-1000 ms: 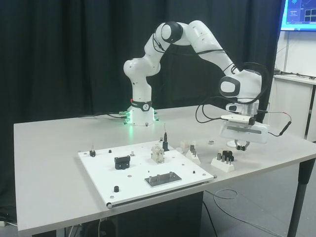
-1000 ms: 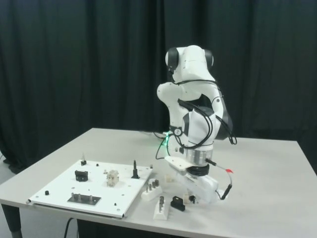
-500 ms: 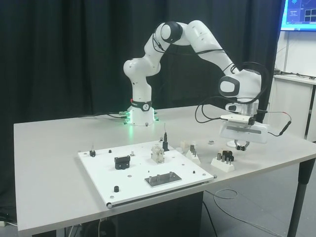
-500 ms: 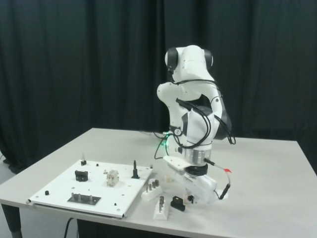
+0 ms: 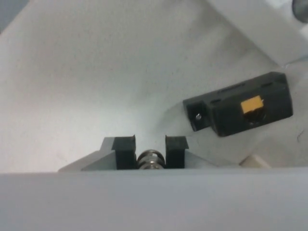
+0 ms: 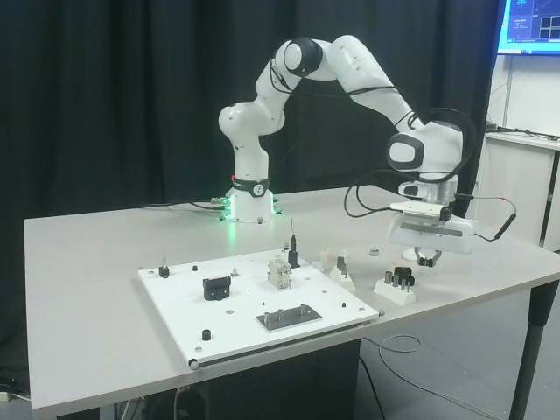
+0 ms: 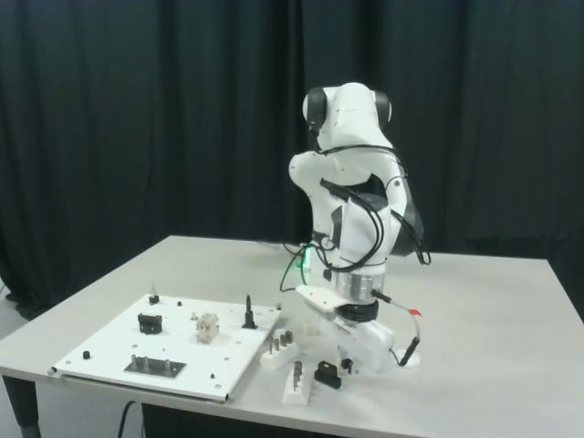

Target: Insert BNC.

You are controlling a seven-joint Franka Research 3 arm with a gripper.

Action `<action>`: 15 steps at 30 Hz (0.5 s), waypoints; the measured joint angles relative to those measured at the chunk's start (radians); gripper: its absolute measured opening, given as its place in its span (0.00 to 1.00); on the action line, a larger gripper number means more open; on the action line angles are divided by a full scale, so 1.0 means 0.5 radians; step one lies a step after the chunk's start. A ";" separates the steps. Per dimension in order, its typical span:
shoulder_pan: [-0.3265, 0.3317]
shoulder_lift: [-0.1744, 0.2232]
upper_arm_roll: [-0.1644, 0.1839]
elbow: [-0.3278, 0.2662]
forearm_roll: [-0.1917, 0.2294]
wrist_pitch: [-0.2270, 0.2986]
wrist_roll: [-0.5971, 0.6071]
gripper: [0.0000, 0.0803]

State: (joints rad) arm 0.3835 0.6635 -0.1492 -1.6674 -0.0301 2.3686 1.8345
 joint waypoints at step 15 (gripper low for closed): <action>-0.044 -0.061 -0.086 0.072 0.000 -0.142 0.075 0.16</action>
